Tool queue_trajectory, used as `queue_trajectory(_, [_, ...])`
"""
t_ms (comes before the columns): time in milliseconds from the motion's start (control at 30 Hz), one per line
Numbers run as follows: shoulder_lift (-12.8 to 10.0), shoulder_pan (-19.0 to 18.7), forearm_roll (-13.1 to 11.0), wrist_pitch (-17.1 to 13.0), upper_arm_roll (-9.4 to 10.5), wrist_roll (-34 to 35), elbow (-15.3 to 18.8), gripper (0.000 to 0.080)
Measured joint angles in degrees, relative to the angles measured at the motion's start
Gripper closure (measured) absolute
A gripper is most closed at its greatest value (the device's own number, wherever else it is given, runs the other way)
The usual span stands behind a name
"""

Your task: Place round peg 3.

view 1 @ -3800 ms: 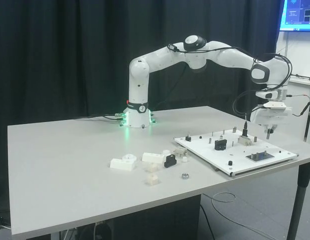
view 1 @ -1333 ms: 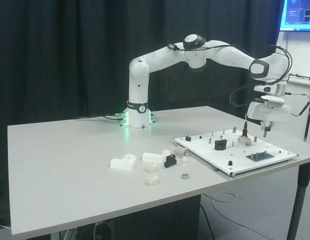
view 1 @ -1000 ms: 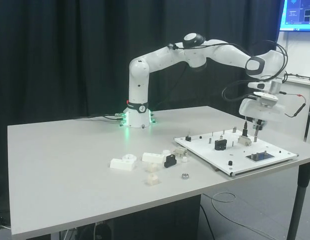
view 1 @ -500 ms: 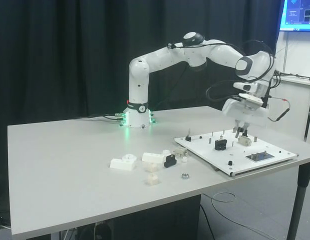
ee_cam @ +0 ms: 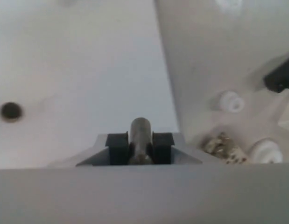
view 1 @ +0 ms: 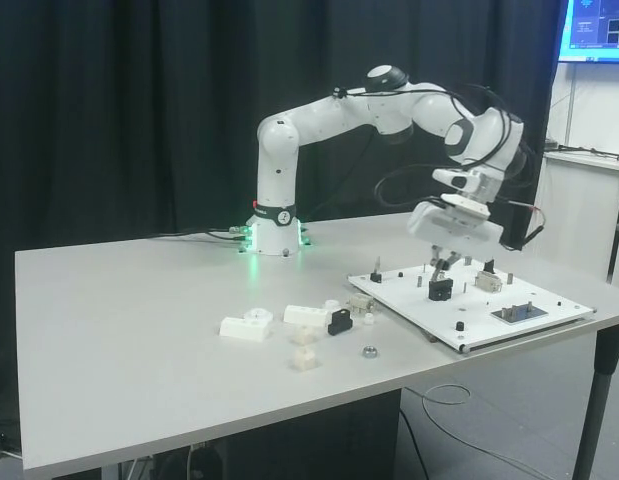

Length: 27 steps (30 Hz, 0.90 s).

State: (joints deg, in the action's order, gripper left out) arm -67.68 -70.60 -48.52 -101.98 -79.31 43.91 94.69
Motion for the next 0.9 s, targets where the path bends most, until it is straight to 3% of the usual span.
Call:
queue_trajectory(467, [-1.68,-1.08,-5.16,-4.28,-2.66,-9.48,10.37,0.0699])
queue_trajectory(900, [-1.87,-1.12,-9.81,-8.83,-5.45,-19.95,20.92,0.0699])
